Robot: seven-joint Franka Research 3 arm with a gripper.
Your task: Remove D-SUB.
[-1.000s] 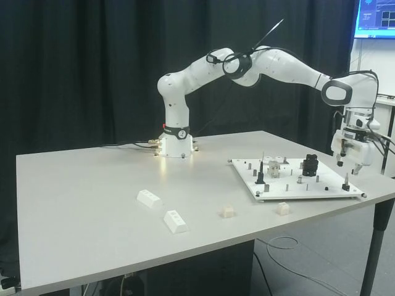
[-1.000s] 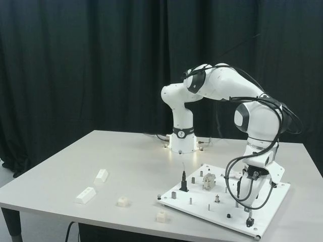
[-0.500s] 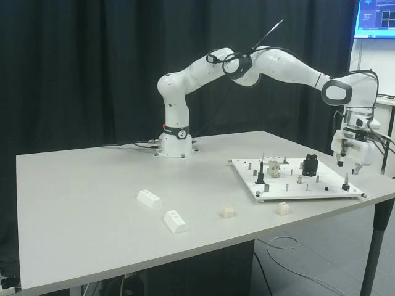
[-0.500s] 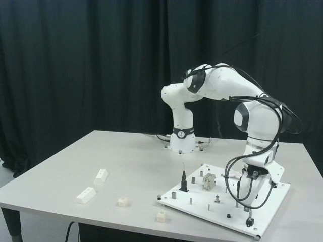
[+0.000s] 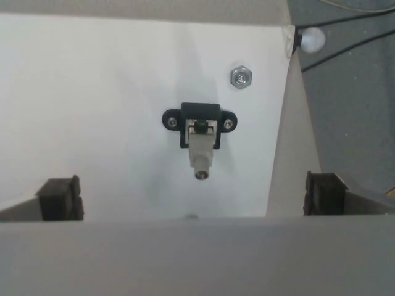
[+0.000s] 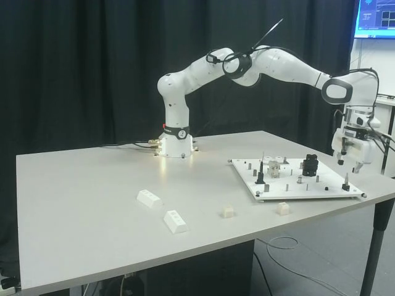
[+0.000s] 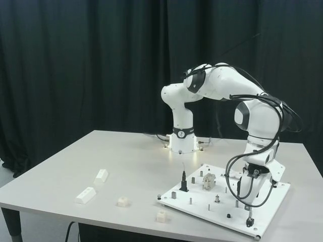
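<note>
A grey-white plug (image 5: 200, 155) stands upright in a black socket (image 5: 199, 113) screwed to the white board (image 5: 92, 92), close to the board's corner. In the room views this plug (image 6: 346, 181) (image 7: 249, 220) sits at the board's near right corner. My gripper (image 5: 192, 203) (image 6: 350, 164) (image 7: 250, 202) hangs straight above it, open, with one black fingertip (image 5: 60, 198) on each side and nothing between them. The fingers stay clear of the plug.
The white board (image 6: 296, 187) (image 7: 212, 210) carries several small posts and a black part (image 6: 309, 164). A nut (image 5: 241, 76) lies beside the socket. Two white blocks (image 6: 149, 198) (image 6: 175, 221) and two small cubes (image 6: 228, 211) (image 6: 282, 208) lie on the grey table (image 6: 92, 185).
My gripper has risen a little above the board's corner. The plug stays in its socket and nothing else has moved.
</note>
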